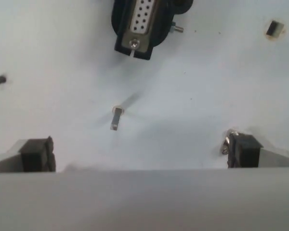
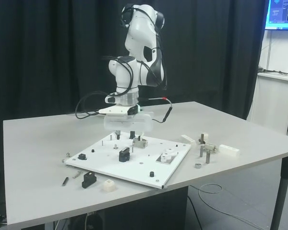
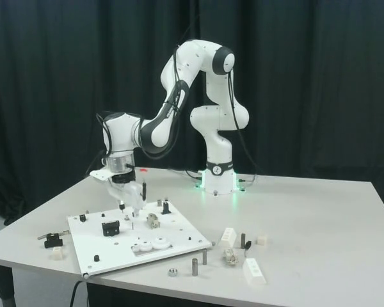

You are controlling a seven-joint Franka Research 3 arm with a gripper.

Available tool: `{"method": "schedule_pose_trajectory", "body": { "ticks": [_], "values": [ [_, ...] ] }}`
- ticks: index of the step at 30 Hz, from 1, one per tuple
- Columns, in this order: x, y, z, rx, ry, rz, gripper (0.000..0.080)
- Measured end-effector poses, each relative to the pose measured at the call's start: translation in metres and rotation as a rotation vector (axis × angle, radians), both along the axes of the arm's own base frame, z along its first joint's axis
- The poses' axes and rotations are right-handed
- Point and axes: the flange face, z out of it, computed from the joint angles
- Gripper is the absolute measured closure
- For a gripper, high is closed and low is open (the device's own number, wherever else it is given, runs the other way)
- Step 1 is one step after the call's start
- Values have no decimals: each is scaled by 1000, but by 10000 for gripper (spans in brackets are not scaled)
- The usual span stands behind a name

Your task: Remove square peg 1.

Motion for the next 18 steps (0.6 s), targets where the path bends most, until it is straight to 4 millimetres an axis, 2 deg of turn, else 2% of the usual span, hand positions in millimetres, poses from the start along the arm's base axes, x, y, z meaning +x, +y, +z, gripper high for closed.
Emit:
{"method": "schedule_pose_trajectory", "body": {
  "ticks": [18],
  "values": [
    [-2,12,-11,-40,-27,-40,3]
  ]
}}
